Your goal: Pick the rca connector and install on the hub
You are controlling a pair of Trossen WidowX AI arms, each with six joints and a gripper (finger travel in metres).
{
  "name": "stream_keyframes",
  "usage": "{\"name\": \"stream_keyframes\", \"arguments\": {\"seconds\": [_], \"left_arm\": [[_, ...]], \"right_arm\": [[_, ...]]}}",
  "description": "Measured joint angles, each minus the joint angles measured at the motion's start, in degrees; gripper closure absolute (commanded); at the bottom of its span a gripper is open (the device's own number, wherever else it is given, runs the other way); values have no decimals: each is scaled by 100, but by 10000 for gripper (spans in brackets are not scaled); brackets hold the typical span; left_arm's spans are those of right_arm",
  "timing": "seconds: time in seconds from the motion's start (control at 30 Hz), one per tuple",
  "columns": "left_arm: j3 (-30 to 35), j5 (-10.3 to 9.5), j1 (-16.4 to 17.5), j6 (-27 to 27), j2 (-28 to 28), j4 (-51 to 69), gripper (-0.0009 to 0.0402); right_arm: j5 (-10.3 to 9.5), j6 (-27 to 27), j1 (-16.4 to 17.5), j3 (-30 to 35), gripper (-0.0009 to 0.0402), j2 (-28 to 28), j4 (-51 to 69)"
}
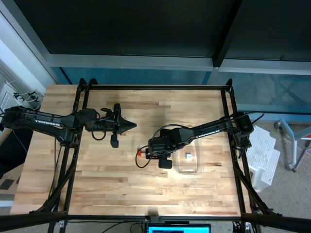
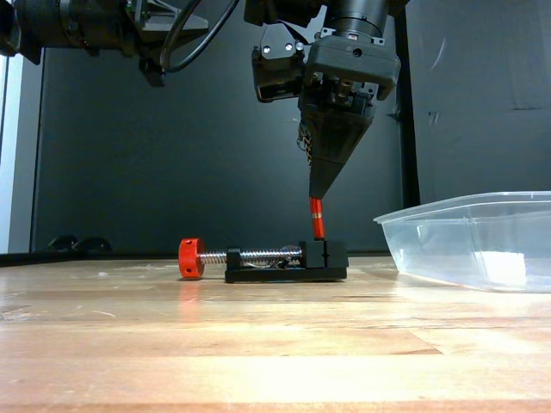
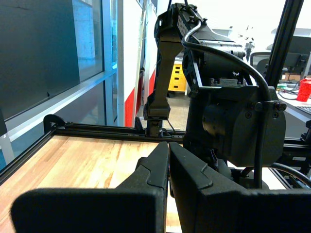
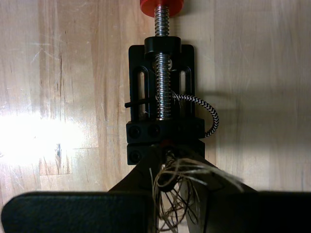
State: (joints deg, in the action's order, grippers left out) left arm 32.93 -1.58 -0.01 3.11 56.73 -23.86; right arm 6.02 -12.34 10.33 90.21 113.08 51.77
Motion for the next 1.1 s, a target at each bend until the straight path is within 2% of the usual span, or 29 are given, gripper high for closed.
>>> {"name": "stream_keyframes", "arguments": {"seconds": [0.37, 0.5, 0.77, 0.97, 1.1], "left_arm": [[0, 0, 0, -2, 0, 0, 393], [-2, 2, 0, 0, 0, 0, 393], [-2, 0, 0, 0, 0, 2, 393], [0, 2, 0, 0, -2, 2, 393], [-2, 0, 0, 0, 0, 2, 393]], "right_arm": [[52, 0, -17, -17, 332, -87, 39], [177, 0, -20, -26, 307, -144, 61], [199, -17, -9, -57, 264, -424, 42], [197, 42, 24, -658, 243, -1010, -361], [162, 76, 52, -1180, 243, -1484, -822]]}}
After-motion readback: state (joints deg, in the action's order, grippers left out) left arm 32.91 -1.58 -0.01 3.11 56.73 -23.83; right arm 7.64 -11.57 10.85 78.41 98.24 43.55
